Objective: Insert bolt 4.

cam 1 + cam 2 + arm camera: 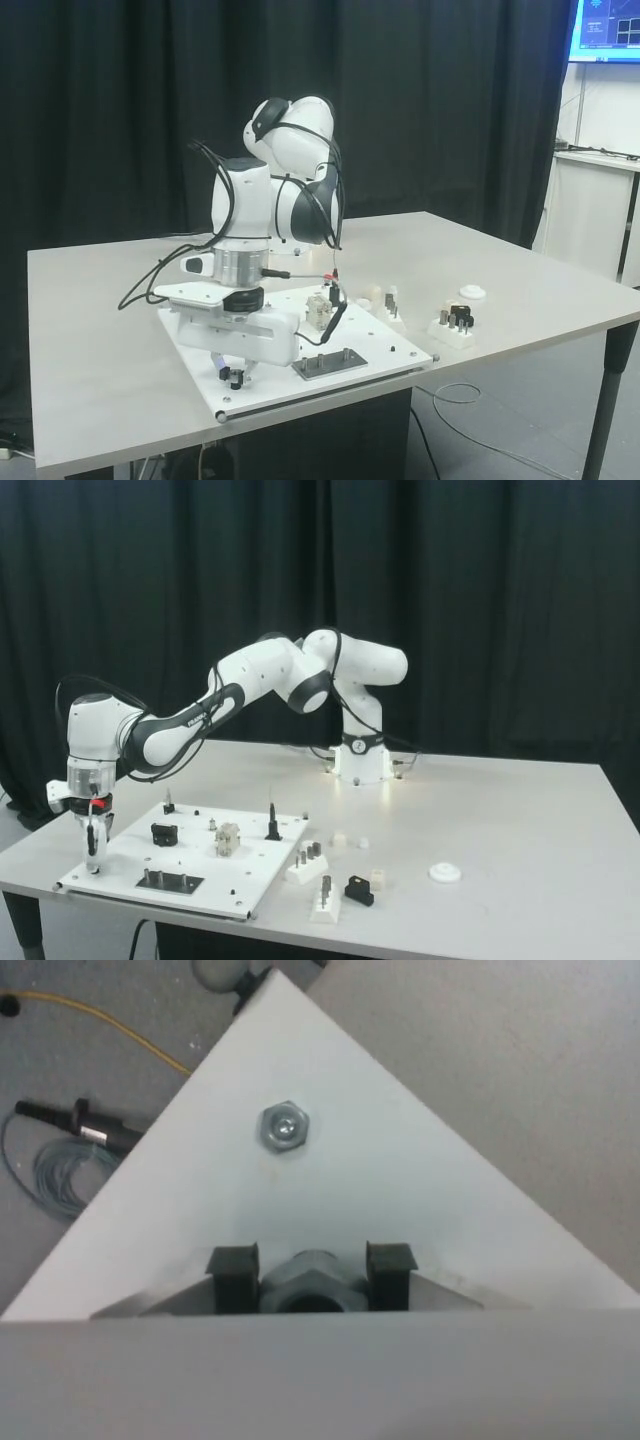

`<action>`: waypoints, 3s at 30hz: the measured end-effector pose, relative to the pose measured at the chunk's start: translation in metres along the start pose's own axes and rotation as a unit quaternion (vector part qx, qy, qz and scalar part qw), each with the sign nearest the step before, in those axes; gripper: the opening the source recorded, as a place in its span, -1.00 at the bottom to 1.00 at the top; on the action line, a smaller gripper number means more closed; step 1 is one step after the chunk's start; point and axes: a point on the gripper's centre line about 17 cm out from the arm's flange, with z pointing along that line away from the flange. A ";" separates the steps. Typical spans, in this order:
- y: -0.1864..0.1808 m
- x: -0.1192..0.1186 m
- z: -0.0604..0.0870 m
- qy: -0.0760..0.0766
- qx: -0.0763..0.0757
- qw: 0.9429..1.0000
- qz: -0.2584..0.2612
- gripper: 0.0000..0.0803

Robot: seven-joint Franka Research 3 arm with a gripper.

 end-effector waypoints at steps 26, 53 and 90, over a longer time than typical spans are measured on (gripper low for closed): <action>0.003 0.001 0.000 0.002 -0.004 0.981 0.193 -0.43; 0.005 0.000 0.000 0.001 -0.007 0.938 0.347 -0.43; 0.007 0.000 0.000 0.017 -0.025 0.904 0.428 -0.43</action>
